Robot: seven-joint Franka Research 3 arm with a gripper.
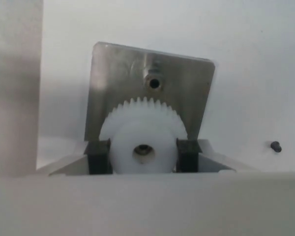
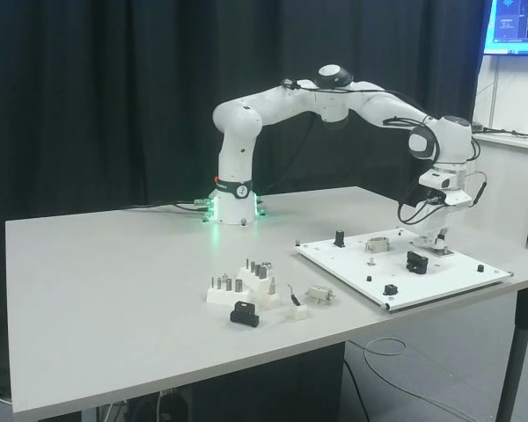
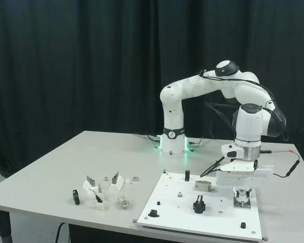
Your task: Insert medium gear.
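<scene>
The medium gear [image 1: 143, 140] sits squarely between the two black fingertips [image 1: 98, 156] of the claw [image 1: 143, 156], pinched at its flanks so that its toothed rim stands clear beyond the pads and its bored hub faces the wrist camera. Just beyond the gear, on the far side from the claw, lies a grey metal plate [image 1: 150, 88] with a small hole or peg end [image 1: 154, 83] in it. The gear's bore appears in the wrist view somewhat short of that hole — so the coming move likely turns on bringing the bore's axis in line with it, then pressing along that axis. Whether the gear already touches the plate I cannot tell.

The claw is clamped on the gear, its fingers parted only as far as the gear's hub is wide, and it holds nothing else.

In the room views the claw [image 3: 241, 194] points straight down over the metal plate [image 3: 241, 203], which rests on the white board [image 3: 182, 215] lying on the grey bench [image 2: 114, 281]. Other fittings stand on the board to the claw's side: a black knob [image 3: 198, 206], a small grey block [image 3: 202, 186] and a black post [image 3: 187, 175]. Well apart from the claw, a cluster of small white holders [image 3: 99, 186] with parts sits on the bench. A lone black screw [image 1: 276, 146] lies on the board near the plate.
</scene>
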